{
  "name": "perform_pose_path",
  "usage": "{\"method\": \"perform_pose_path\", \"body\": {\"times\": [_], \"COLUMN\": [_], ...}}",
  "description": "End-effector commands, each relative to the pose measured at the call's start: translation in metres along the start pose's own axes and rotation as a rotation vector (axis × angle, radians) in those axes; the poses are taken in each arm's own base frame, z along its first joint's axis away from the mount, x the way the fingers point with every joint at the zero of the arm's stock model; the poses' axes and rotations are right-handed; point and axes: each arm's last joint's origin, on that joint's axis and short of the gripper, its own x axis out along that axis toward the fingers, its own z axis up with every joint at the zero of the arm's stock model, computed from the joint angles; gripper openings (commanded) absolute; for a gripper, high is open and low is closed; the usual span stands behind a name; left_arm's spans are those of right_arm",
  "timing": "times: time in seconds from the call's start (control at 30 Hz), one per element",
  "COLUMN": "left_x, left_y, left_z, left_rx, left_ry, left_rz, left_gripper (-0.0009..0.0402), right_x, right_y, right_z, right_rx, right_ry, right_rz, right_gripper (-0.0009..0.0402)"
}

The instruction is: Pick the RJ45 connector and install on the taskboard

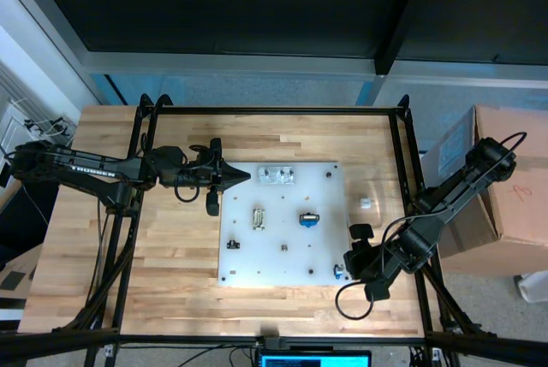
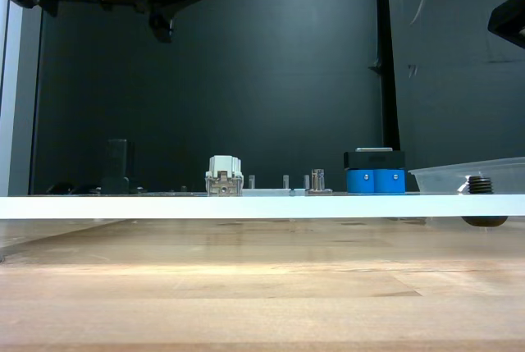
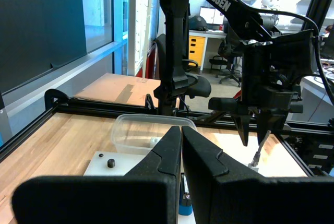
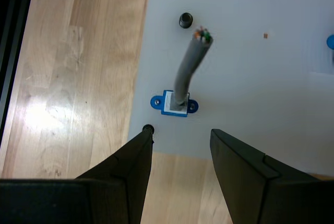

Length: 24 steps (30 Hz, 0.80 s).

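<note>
- One RJ45 connector [image 4: 175,106] is seen seated upright in a blue mount [image 4: 156,102] by the near right corner of the white board [image 4: 250,78]. How deep it sits cannot be told.
- Its grey cable stub [image 4: 188,67] is seen rising from it and leaning away.
- The connector is held by neither gripper. It lies just beyond the tips of the right gripper [image 4: 181,136], in line with the gap between them and apart from both.
- The right gripper's jaws are spread wide, with nothing between them.
- The right arm is extended inward from the right edge of the table [image 1: 171,247], with its gripper pointed down above that corner.
- The left gripper [image 3: 181,132] is closed on nothing, its fingers touching.
- The left arm is stretched level from the left edge, high above the board's far left part and well apart from the connector.
</note>
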Motion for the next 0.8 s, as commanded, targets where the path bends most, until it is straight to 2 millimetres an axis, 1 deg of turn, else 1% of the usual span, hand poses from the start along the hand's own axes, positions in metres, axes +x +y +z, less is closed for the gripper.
{"method": "perform_pose_path", "body": {"times": [0.03,0.13,0.27,0.43,0.57,0.63,0.73,0.8], "left_x": [0.0,0.0,0.0,0.0,0.0,0.0,0.0,0.0], "left_y": [0.0,0.0,0.0,0.0,0.0,0.0,0.0,0.0], "left_z": [0.0,0.0,0.0,0.0,0.0,0.0,0.0,0.0], "left_rx": [0.0,0.0,0.0,0.0,0.0,0.0,0.0,0.0], "left_ry": [0.0,-0.001,0.0,0.0,0.0,0.0,0.0,0.0], "left_rz": [0.0,0.0,0.0,0.0,0.0,0.0,0.0,0.0], "left_gripper": [0.0001,0.0001,0.0001,0.0001,0.0001,0.0001,0.0001,0.0001], "right_x": [-0.003,-0.012,-0.029,-0.052,-0.071,-0.078,-0.086,-0.09], "right_y": [-0.004,-0.016,-0.042,-0.086,-0.118,-0.13,-0.146,-0.156], "right_z": [0.001,0.003,0.009,0.015,0.022,0.026,0.03,0.031], "right_rx": [0.012,0.035,0.064,0.107,0.135,0.127,0.134,0.13], "right_ry": [0.004,-0.002,-0.082,-0.208,-0.363,-0.446,-0.564,-0.637], "right_rz": [0.004,0.007,-0.019,-0.107,-0.173,-0.176,-0.161,-0.153], "right_gripper": [0.0152,0.0144,0.0118,0.0067,0.0018,-0.0004,0.0006,0.0003]}}
